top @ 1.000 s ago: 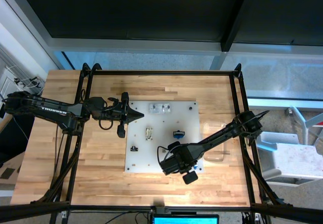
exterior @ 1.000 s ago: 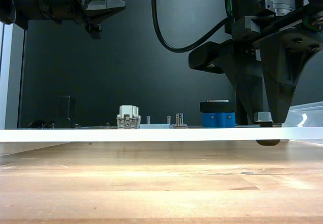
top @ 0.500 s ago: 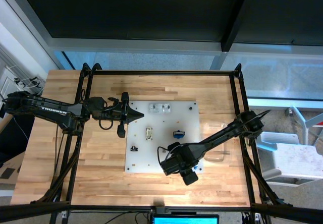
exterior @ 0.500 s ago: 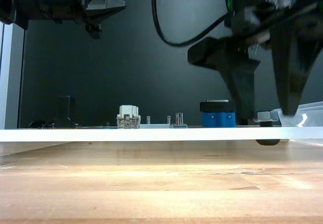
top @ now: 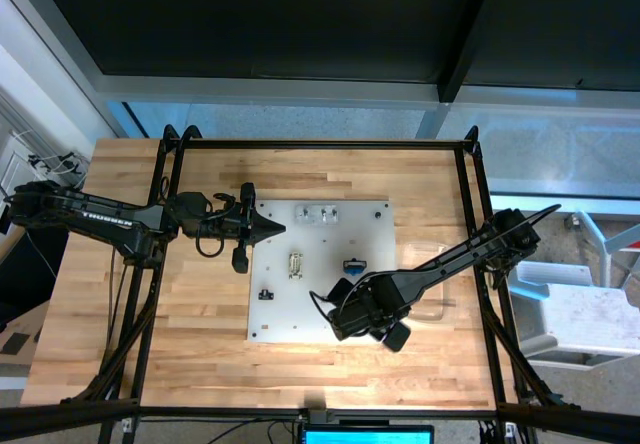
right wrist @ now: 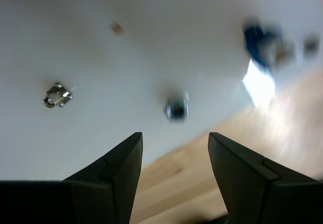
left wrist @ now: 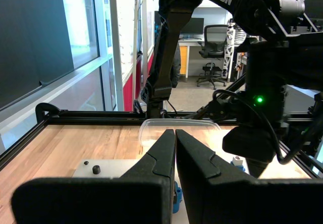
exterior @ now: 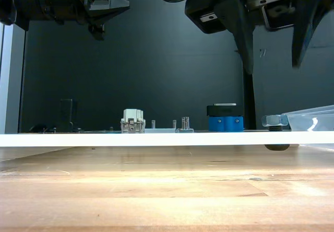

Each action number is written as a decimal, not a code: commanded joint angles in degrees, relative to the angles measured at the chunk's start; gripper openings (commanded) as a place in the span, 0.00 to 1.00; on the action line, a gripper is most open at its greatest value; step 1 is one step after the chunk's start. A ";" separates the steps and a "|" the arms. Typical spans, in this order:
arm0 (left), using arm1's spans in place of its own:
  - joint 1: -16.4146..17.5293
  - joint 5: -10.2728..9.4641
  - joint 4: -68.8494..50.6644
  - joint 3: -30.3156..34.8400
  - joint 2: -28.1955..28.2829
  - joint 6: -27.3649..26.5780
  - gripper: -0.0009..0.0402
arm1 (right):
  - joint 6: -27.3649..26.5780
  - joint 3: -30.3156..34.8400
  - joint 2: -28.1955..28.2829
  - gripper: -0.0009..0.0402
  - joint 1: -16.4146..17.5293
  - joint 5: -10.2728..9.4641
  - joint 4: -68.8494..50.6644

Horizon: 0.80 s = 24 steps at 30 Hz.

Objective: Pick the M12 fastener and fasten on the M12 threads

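nut (exterior: pixel 274 120) on its stud (exterior: pixel 274 129), right gripper (exterior: pixel 272 54) up above it, fingers (exterior: pixel 243 44) released, left gripper (top: pixel 270 228) by board's (top: pixel 290 314) left edge, fingers (left wrist: pixel 161 153) clenched

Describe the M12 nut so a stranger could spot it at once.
On the white board, with the left gripper shut at its left edge, go to the near right edge under the open right gripper. The nut sits there on its stud, between blue block and clear tray in the low view. It alone is a small silver hexagon.
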 commanded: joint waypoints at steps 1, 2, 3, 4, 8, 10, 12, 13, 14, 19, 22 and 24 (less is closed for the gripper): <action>0.00 0.00 0.02 0.02 0.00 0.00 0.02 | -9.27 0.11 -0.09 0.46 -0.04 0.02 -2.29; 0.02 0.00 0.02 0.02 0.00 0.00 0.02 | -11.54 0.11 -0.09 0.46 -0.04 0.02 -2.49; 0.02 0.00 0.02 0.02 0.00 0.00 0.02 | -14.01 0.11 -0.09 0.46 -0.07 0.02 -2.49; 0.00 0.00 0.02 0.02 0.00 0.00 0.02 | -17.11 0.11 -0.09 0.46 -0.07 0.02 -2.49; 0.00 0.00 0.02 0.02 0.00 0.00 0.02 | -35.50 0.11 -0.09 0.46 -0.07 0.02 -2.43; 0.02 0.00 0.02 0.02 0.00 0.00 0.02 | -44.78 0.11 -0.09 0.46 -0.07 0.02 -2.69; 0.00 0.00 0.02 0.02 0.00 0.00 0.02 | -51.25 0.11 -0.09 0.46 -0.07 0.04 -3.21; 0.02 0.00 0.02 0.02 0.00 0.00 0.02 | -54.77 0.11 -0.09 0.46 -0.09 0.04 -3.17; 0.02 0.00 0.02 0.02 0.00 0.00 0.02 | -58.18 0.11 -0.09 0.46 -0.07 0.13 -3.15; 0.00 0.00 0.02 0.02 0.00 0.00 0.02 | -75.71 0.11 -0.09 0.46 -0.04 0.02 -3.13; 0.00 0.00 0.02 0.02 0.00 0.00 0.02 | -86.03 0.09 -0.09 0.46 -0.02 0.00 -3.19; 0.02 0.00 0.02 0.02 0.00 0.00 0.02 | -92.26 0.11 -0.09 0.46 0.02 0.00 -2.89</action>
